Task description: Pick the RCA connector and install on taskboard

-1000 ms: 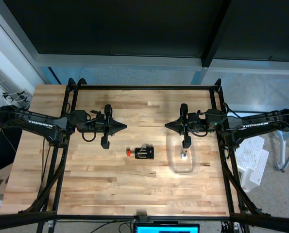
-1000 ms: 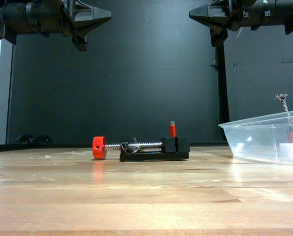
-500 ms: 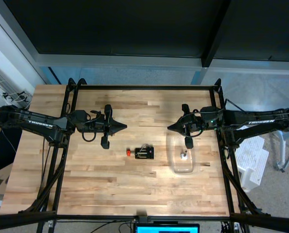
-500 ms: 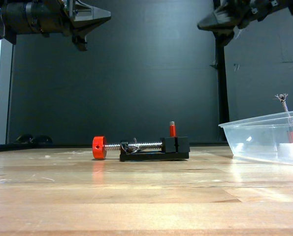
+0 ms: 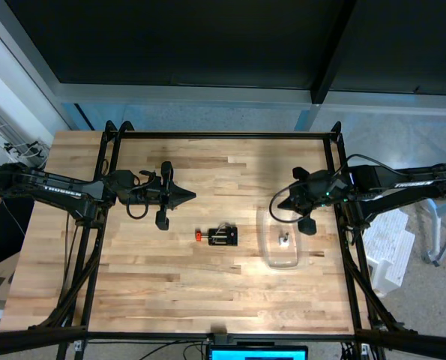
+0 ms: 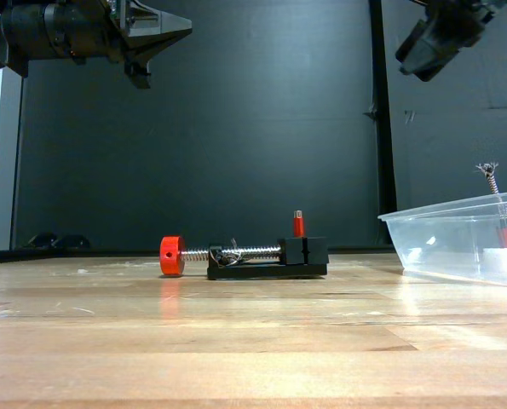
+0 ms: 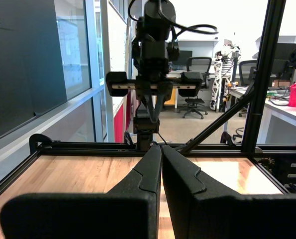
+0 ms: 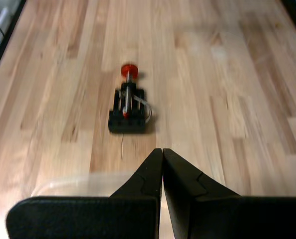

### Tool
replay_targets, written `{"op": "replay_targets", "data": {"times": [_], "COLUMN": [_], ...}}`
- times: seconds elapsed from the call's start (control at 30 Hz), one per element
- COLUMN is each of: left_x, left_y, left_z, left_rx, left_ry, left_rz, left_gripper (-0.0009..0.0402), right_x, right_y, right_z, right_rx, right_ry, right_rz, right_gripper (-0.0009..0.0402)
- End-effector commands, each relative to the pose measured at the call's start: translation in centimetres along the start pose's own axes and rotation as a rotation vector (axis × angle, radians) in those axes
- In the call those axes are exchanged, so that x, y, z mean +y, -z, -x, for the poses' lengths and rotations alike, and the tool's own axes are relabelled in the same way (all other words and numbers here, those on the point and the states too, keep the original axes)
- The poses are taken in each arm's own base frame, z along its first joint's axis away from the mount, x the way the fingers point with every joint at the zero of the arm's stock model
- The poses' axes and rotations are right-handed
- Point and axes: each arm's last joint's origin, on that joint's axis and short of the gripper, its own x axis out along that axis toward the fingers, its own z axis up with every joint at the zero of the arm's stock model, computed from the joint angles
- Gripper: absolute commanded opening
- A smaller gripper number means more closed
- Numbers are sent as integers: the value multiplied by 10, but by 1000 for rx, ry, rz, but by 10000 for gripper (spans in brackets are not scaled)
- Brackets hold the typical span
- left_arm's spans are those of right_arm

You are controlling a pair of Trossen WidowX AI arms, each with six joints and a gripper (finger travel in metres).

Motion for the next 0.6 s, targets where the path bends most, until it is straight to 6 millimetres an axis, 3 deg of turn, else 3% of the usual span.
{"op": "replay_targets", "data": {"times": [0.03,0.6], "left_x": [0,0], "left_y": [0,0], "left_z": [0,0], "left_rx": [0,0], "left_ry": [0,0], "left_rz": [0,0], "left_gripper": [0,0], "right_x": [5,28], "right_y": [5,33], "right_z": [1,-2], "right_rx": [43,165], "right_ry": [-12,-27], "right_rz": [-3,-1], "right_gripper": [0,0]}}
